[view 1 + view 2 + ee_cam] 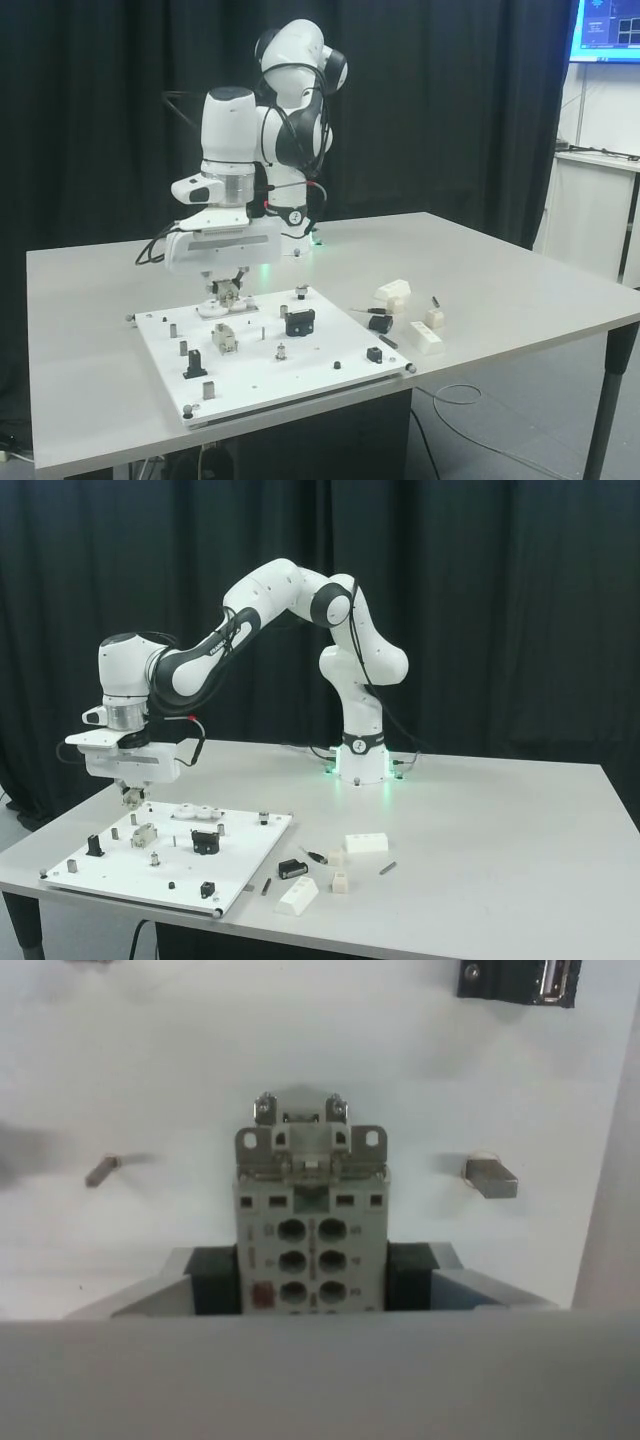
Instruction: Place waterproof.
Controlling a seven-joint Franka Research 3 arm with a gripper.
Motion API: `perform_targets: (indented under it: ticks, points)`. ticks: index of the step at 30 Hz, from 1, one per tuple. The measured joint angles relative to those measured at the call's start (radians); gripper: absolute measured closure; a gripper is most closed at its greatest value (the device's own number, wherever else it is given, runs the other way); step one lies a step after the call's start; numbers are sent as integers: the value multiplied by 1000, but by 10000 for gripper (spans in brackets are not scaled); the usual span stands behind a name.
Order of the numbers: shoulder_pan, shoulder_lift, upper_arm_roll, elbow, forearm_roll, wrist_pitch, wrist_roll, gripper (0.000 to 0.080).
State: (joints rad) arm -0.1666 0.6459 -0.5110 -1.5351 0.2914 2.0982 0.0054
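Grey pegs (490,1176) flank connector (310,1250) held in claw (310,1285).

The board (300,370) lies on the table (520,280); loose blocks (425,338) sit just beside the board, on the side away from the gripper (228,292).

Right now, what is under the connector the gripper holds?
Under the connector held in the gripper lies the white board, with a small peg on each side. The patch directly below the connector is hidden by it.
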Motion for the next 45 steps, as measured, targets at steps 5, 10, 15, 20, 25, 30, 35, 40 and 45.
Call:
perform_targets:
  ticks: [5,10,15,20,25,30,35,40,45]
  points:
    - [3,0,-5,0,-2,-1,0,493]
    - [4,0,-7,0,-3,-1,0,493]
    - [5,0,-7,0,-5,-1,0,493]
    - [6,0,-7,0,-7,-1,-4,493]
    - [6,0,-7,0,-7,-1,-7,493]
    - [6,0,-7,0,-7,-2,-30,493]
    - [6,1,-7,0,-7,-2,-43,493]
    - [6,2,-7,0,-7,-2,-43,493]
    - [6,3,-7,0,-7,-2,-44,493]
